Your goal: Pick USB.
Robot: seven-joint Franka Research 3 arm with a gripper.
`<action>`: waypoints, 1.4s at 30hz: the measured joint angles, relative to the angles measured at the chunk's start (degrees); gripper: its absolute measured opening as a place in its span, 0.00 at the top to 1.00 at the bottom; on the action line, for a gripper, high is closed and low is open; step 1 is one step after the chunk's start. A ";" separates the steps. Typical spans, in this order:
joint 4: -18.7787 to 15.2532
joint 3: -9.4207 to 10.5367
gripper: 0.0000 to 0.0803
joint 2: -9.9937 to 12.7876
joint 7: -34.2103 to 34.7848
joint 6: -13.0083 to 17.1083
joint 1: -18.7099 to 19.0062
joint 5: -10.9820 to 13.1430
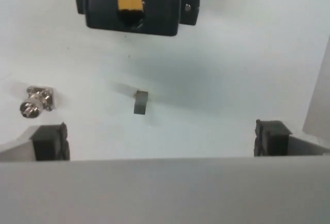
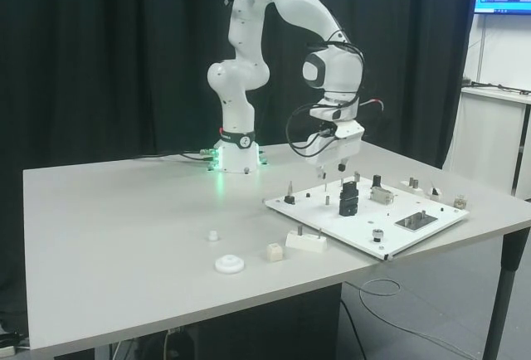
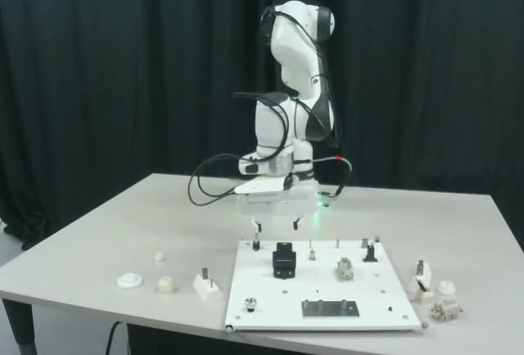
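Below the gripper, whose 2 fingers stood wide apart and empty, the small grey USB stood upright on the white board. It was probably light, stiff and slippery; its flat faces offered the hold.

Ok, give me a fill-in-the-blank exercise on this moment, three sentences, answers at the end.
1. The gripper hangs above the white board with its fingers ____.
2. Between the fingertips, in the wrist view, a small grey USB plug stands on the ____.
3. The white gear lies off the board, on the grey ____.

Missing words: open; board; table
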 joint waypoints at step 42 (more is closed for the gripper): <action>8.49 6.70 0.00 0.16 18.80 -5.00 11.38 2.29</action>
